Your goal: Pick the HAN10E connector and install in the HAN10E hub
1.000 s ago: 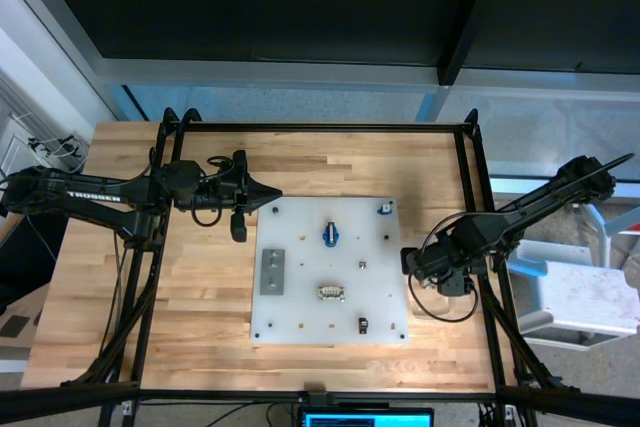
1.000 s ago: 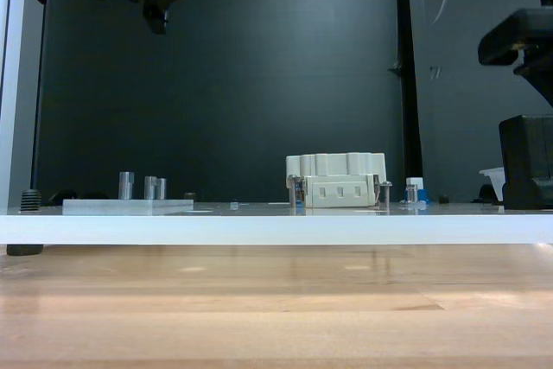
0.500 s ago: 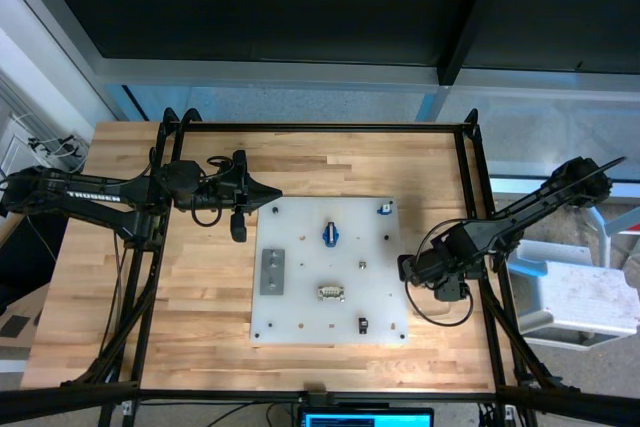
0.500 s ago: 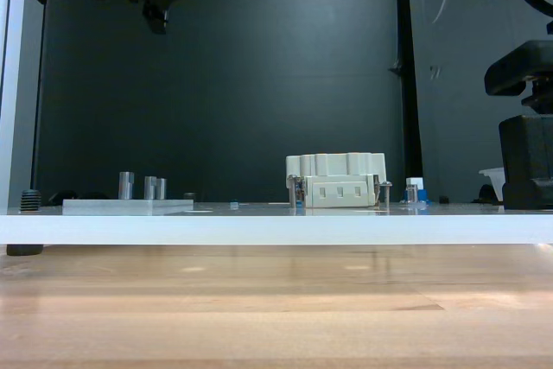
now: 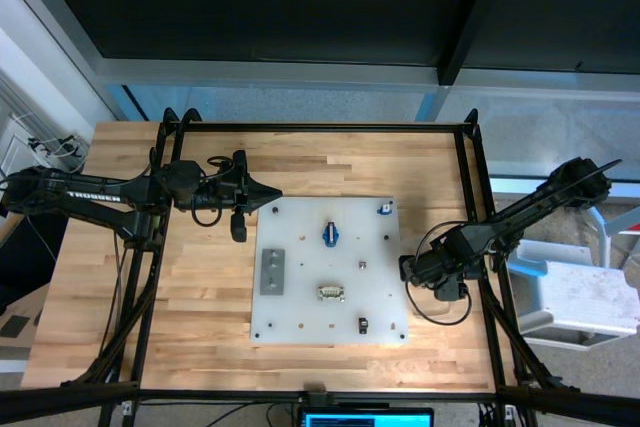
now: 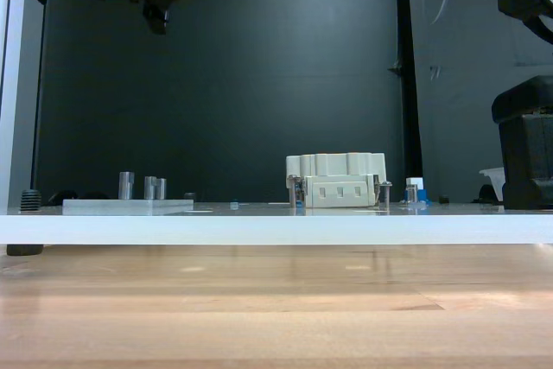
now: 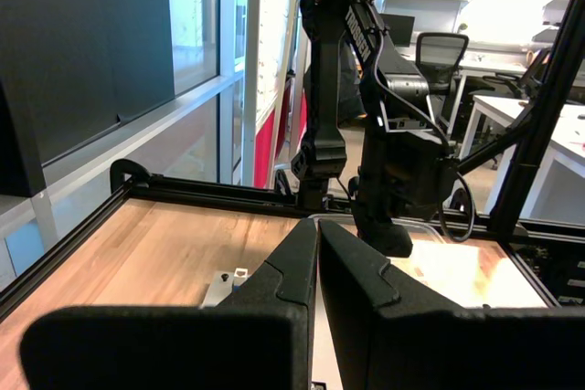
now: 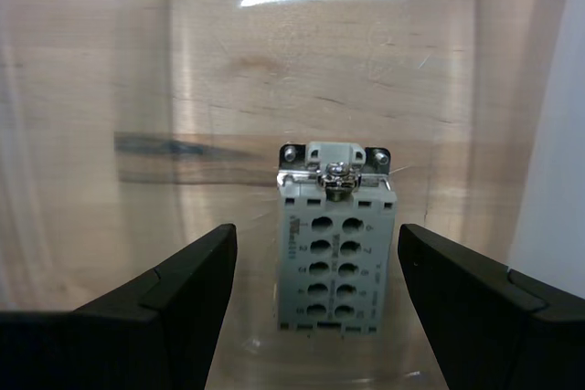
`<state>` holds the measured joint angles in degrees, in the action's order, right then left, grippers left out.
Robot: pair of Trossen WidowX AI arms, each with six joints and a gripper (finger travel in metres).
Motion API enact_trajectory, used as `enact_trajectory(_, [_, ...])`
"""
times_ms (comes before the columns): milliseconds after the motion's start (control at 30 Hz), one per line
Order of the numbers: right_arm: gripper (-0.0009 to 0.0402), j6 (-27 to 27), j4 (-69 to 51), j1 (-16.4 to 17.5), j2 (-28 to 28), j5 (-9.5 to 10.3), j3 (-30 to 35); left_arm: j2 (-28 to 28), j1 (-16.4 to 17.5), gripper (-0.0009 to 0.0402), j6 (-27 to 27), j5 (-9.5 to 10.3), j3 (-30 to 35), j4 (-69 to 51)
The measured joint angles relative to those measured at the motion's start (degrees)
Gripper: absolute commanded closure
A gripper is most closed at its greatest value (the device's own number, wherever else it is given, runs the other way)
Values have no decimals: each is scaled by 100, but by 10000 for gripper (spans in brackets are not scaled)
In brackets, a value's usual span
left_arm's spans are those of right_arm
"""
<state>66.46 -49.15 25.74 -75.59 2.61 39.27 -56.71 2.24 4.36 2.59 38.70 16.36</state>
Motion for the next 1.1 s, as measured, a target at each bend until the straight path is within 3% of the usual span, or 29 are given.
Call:
enact_trajectory(133, [165, -9, 35, -4, 2, 2, -48, 0, 0, 393, 0, 0, 0, -2])
enact_trajectory(467, [281, -15, 26, -13, 2, 2, -48, -2, 0, 393, -2, 0, 0, 0])
enact_trajectory(667, [329, -173, 17, -13, 2, 0, -48, 0, 0, 393, -2, 0, 0, 0])
enact_trajectory(800, [346, -192, 15, -15, 13, 0, -46, 0, 0, 392, -2, 0, 0, 0])
enact_trajectory(1100, [352, -780, -428, -109, 195, -2, 302, 0, 0, 392, -2, 0, 0, 0])
